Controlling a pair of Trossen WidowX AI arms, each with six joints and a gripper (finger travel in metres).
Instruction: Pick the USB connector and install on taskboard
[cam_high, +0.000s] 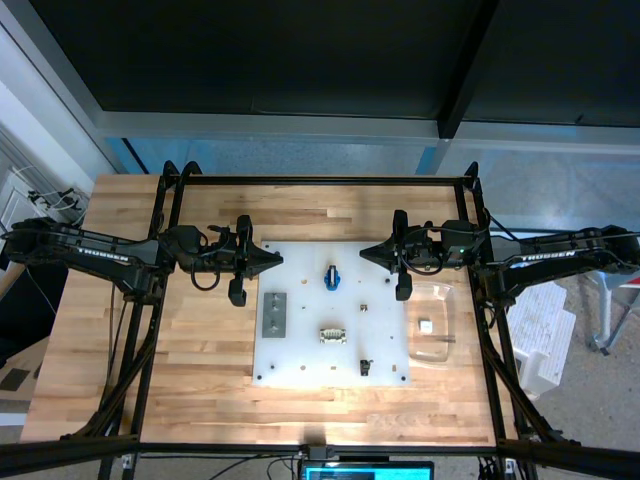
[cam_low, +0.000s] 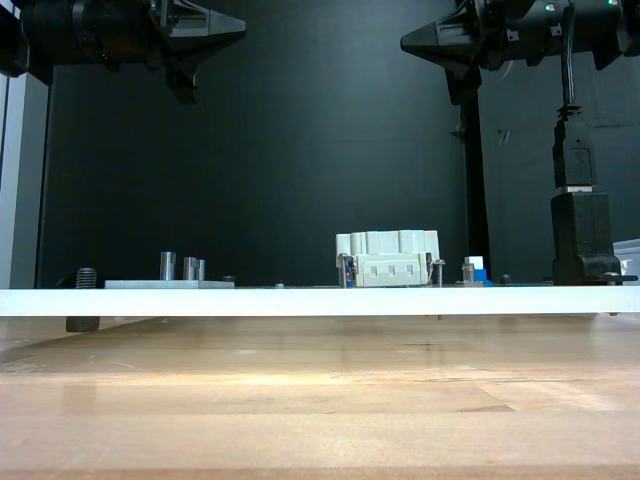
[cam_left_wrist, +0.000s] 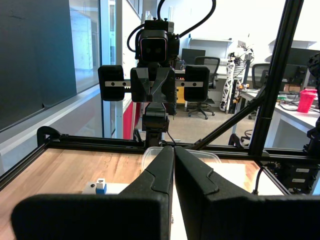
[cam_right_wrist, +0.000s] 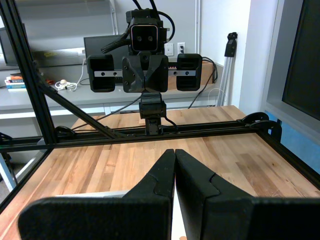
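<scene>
Seated: black USB plug (cam_low: 575, 150) on black cable stands in black upright port (cam_low: 583, 235), silver band between, nothing gripping it. Above white board (cam_high: 300, 270), left claw (cam_left_wrist: 174, 150) and right claw (cam_right_wrist: 175, 151) both pinched closed, empty. Install looks finished; next move, only seating check.

Bench count
Two grippers (left gripper (cam_high: 277, 258), right gripper (cam_high: 366, 252)) over one board (cam_high: 300, 275); one tray (cam_high: 451, 300), one block (cam_high: 426, 326), one plug (cam_low: 576, 152), one port (cam_low: 583, 236).
</scene>
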